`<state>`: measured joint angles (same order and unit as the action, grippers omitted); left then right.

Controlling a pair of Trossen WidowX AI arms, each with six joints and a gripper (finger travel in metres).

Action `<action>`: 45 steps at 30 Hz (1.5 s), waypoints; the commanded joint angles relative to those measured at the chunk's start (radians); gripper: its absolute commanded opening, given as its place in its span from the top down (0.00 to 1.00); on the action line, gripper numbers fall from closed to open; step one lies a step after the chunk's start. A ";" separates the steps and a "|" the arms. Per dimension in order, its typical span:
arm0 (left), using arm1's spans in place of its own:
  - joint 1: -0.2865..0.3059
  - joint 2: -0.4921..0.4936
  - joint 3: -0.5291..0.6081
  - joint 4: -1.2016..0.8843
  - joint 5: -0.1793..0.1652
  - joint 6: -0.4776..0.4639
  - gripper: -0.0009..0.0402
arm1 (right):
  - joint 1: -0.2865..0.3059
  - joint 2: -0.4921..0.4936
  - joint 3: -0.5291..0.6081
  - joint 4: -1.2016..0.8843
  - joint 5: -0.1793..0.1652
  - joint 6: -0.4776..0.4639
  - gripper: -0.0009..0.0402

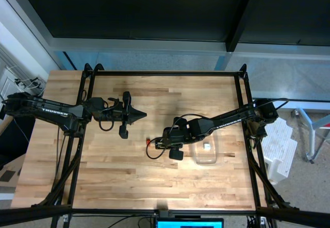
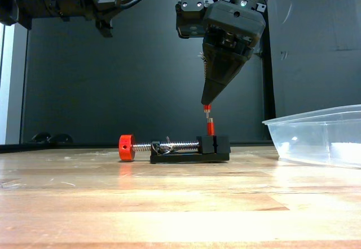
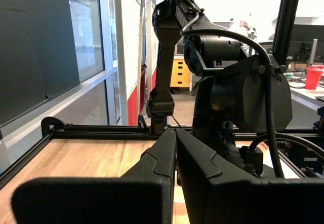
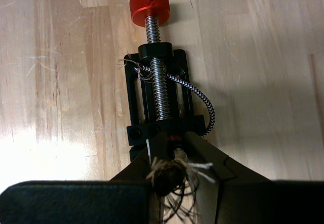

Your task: Pick the RCA connector and install on taskboard

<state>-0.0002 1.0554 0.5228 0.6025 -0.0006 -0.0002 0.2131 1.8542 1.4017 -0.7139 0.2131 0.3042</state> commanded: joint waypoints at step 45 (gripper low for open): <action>0.000 0.000 0.000 0.000 0.000 0.000 0.98 | -0.013 0.005 -0.075 0.056 -0.005 0.001 0.98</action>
<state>-0.0002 1.0554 0.5228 0.6029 -0.0010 -0.0002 0.2020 1.8572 1.3346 -0.6567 0.2050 0.3038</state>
